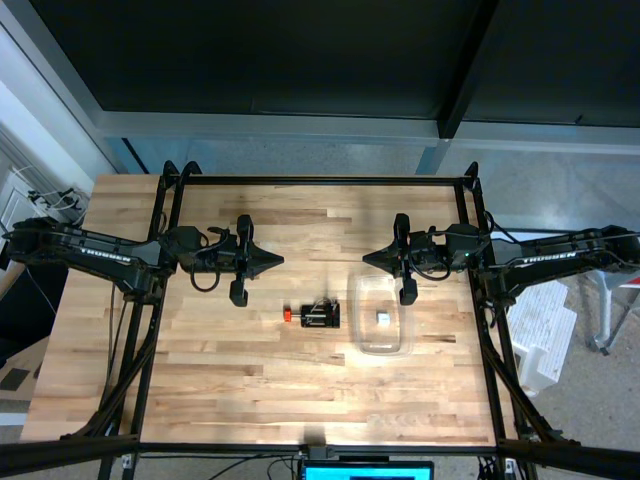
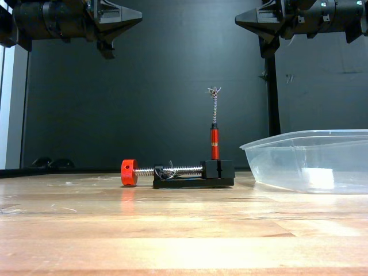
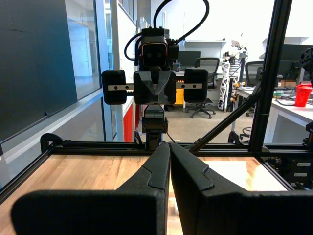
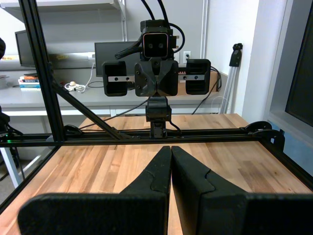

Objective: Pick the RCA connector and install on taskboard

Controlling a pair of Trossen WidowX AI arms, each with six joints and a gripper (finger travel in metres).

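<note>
The taskboard [image 1: 322, 317] is a small black block at the table's middle, its red knob [image 1: 287, 315] pointing left. In the low view the taskboard [image 2: 194, 173] carries a horizontal spring and an upright red pin topped by a thin spring [image 2: 214, 127]. I cannot make out the RCA connector in any view. My left gripper [image 1: 278, 260] hovers high, behind and left of the block, shut and empty, its tip [image 3: 169, 145] closed. My right gripper [image 1: 367, 260] mirrors it behind and right, also shut and empty [image 4: 171, 148].
A clear plastic tray [image 1: 362, 345] lies just right of the block, holding a small whitish square piece [image 1: 382, 317]. A black metal frame [image 1: 320, 181] borders the wooden table. Both arms hang well above the tabletop, facing each other.
</note>
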